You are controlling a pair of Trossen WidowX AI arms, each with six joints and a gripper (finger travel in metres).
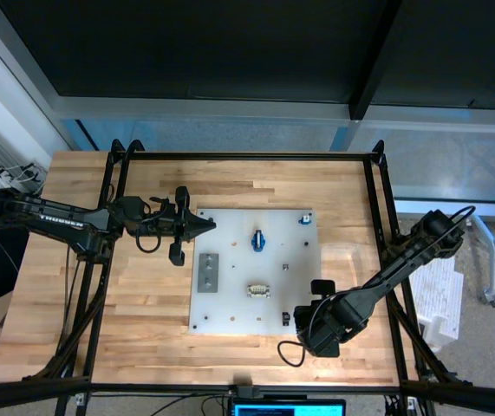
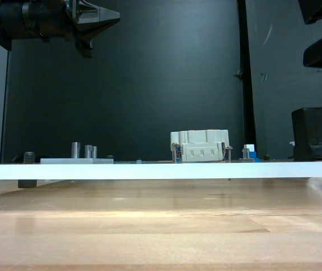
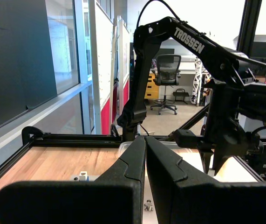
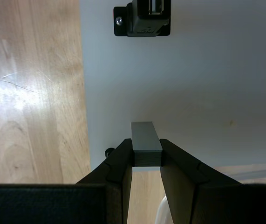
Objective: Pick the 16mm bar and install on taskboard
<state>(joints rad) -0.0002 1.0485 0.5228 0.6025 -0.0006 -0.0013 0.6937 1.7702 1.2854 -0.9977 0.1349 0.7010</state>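
Note:
My right gripper (image 4: 146, 151) is shut on the 16mm bar (image 4: 145, 134), a short dull-grey metal piece pinched between both fingers. It hangs above the near right corner of the white taskboard (image 4: 193, 84), close to a small black part (image 4: 142, 18). From above, the right gripper (image 1: 305, 319) sits at that corner of the taskboard (image 1: 230, 314). My left gripper (image 1: 205, 224) hovers shut and high over the board's far left edge, with nothing in it. The left wrist view shows its fingers (image 3: 133, 158) pressed together.
On the board stand a grey metal block (image 1: 207, 271) with pegs, a blue piece (image 1: 258, 240) and a silver connector (image 1: 258, 290). At table height the connector (image 2: 200, 145) and the black part (image 2: 310, 132) rise above the board. A black frame rings the wooden table (image 1: 143, 182).

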